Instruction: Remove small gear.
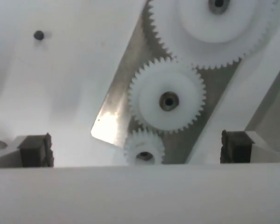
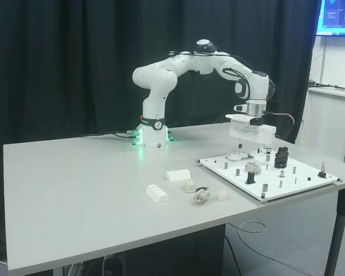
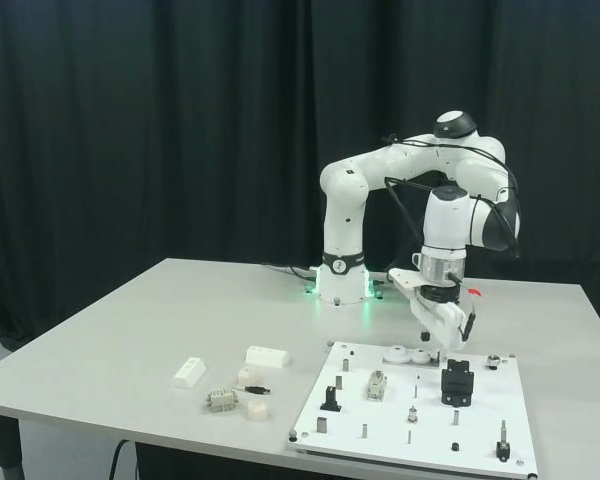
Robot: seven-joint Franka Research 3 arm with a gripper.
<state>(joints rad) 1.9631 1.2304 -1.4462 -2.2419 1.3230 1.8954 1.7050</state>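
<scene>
1. Wrist view: tool (image 1: 136, 148) wide open, nothing between the black pads (image 1: 36, 150), one pad on each side. Small gear (image 1: 143, 146) seated on its shaft between the pads, partly cut off by the tool body. Meshed with the medium gear (image 1: 168, 95), which meshes in turn with the large gear (image 1: 213, 29). All three white, in a row on a grey metal plate (image 1: 113, 119) set into the white board (image 1: 60, 84). One black screw head (image 1: 38, 35) on the board, well apart from the gears.

2. First room view: white arm (image 2: 161, 80) reaching over the far left part of the assembly board (image 2: 310, 183), tool (image 2: 248, 150) pointing down just above the gear row (image 2: 239, 156). Board resting at the right near edge of the grey counter (image 2: 75, 184). Two white blocks (image 2: 156, 193) and small loose parts (image 2: 201, 196) on the counter left of the board.

3. Second room view: tool (image 3: 438, 345) hanging low over the gear row (image 3: 410, 355) at the far edge of the board (image 3: 380, 440), fingers not touching any gear. Black fixture (image 3: 456, 382) on the board just near of the tool. White blocks (image 3: 266, 356) on the counter (image 3: 130, 330) left of the board. Green light (image 3: 314, 290) at the arm base.
</scene>
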